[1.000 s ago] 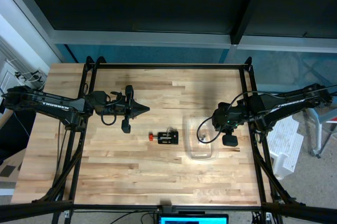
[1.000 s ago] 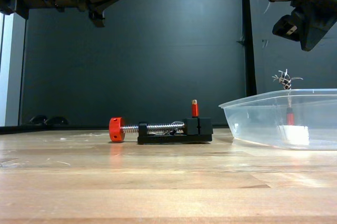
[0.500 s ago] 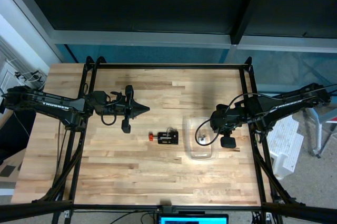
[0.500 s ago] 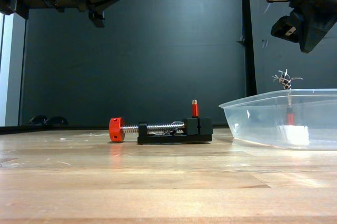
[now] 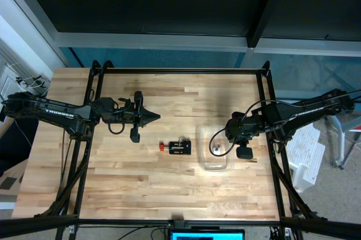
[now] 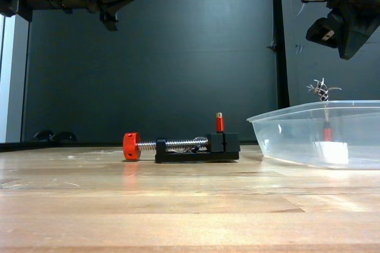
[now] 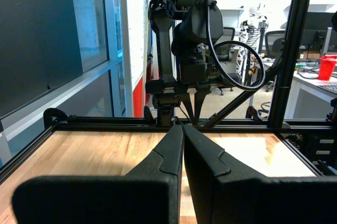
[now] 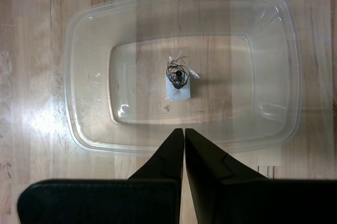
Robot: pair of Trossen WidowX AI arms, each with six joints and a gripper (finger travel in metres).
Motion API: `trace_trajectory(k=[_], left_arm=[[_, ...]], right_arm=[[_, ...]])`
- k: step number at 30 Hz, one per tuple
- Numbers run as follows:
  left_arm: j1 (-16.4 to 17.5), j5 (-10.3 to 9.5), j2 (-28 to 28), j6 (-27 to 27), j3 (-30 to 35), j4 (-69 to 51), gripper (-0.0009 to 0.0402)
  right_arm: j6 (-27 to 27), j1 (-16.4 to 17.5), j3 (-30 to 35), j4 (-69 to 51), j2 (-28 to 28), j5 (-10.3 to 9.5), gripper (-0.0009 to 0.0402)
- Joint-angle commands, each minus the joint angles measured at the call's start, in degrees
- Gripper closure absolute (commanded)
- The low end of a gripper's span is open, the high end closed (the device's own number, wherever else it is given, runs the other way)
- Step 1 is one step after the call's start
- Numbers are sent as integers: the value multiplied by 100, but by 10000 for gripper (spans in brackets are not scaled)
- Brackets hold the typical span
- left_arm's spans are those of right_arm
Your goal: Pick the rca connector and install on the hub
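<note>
The right pincer, fingers together, has edged inward above the tray where the rca connector lies, so the pick nears; the left pincer hangs closed above the counter, the hub untouched beside the tray

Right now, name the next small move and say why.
Probably slide the right claw forward over the connector, opening it on the way: its shut tips hang high near the tray rim, short of the connector lying mid-tray. The left claw, shut, hangs high at the left.
</note>
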Motion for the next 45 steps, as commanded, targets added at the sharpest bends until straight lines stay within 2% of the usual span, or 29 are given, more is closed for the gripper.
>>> trace_trajectory(k=[1, 7, 12, 18, 45], left_arm=[[0, 2, 0, -2, 2, 2, 393], [0, 2, 0, 0, 2, 2, 393], [0, 2, 0, 0, 2, 2, 393], [0, 2, 0, 0, 2, 2, 393], [0, 2, 0, -2, 2, 2, 393]], right_arm=[[-2, 0, -4, -2, -2, 35, 368], [63, 7, -4, -4, 33, 199, 310], [118, 9, -4, -7, 208, 201, 266], [116, 9, -4, 15, 374, 210, 235], [142, 48, -4, 417, 1130, 201, 227]])
